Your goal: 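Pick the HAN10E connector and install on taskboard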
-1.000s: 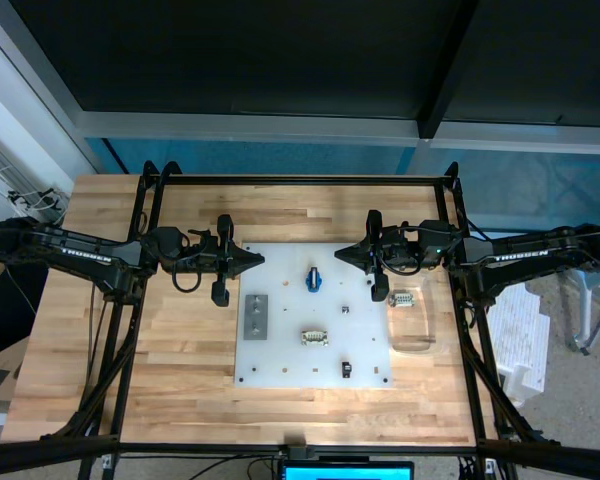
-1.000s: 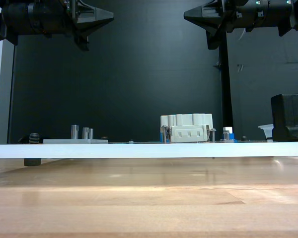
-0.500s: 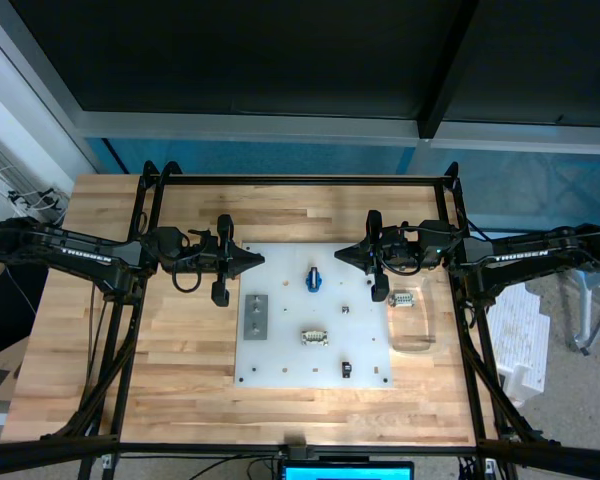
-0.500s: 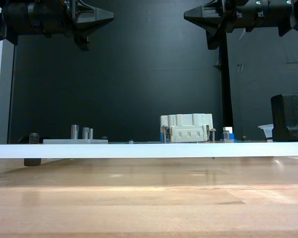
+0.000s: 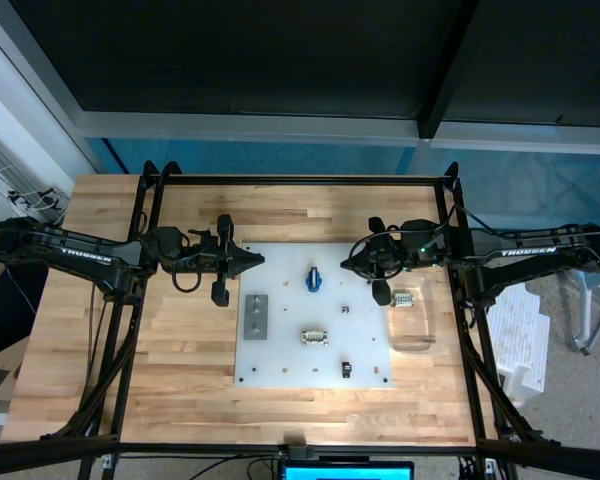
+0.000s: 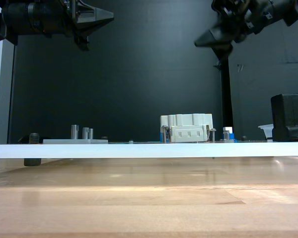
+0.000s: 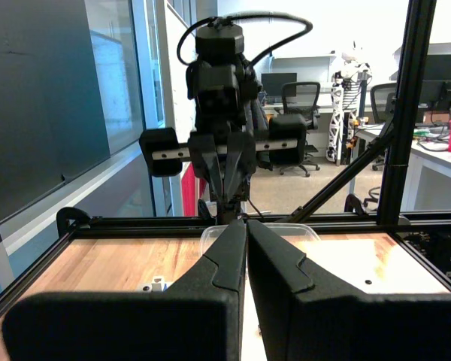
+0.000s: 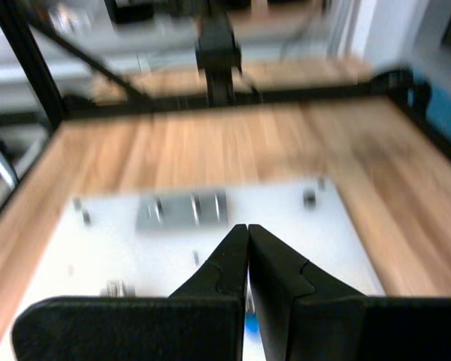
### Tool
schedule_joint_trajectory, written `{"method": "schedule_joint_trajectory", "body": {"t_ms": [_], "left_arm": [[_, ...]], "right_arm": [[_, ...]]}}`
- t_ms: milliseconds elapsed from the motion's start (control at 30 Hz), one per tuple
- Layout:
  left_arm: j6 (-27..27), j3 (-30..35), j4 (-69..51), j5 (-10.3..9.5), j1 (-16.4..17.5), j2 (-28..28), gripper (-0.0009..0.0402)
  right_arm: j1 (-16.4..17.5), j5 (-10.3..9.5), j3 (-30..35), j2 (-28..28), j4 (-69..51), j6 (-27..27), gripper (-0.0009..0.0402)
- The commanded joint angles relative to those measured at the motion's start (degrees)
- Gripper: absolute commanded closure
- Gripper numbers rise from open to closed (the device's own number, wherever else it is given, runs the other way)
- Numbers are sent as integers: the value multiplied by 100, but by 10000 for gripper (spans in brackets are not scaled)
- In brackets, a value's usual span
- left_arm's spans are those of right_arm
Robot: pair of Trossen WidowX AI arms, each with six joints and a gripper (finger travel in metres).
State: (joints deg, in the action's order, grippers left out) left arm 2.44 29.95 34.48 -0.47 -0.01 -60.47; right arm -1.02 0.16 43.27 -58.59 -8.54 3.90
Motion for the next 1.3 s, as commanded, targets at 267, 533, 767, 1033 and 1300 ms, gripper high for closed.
{"method": "schedule_joint_trajectory", "body": {"t_ms": [267,533,767,1033,1300], "left_arm": [[2,0,2,0,0,-2,392],[2,0,2,2,2,-2,392],[2,0,4,2,2,-2,392],[2,0,2,2,0,-2,392],[2,0,2,2,2,-2,392]], "right_arm": [[-11,170,684,-2,-2846,-140,393],[-9,175,896,-2,-4236,-120,393],[2,151,918,-2,-5047,-138,393],[17,129,916,-7,-5836,-140,388],[35,179,802,-87,-5917,-142,334]]}}
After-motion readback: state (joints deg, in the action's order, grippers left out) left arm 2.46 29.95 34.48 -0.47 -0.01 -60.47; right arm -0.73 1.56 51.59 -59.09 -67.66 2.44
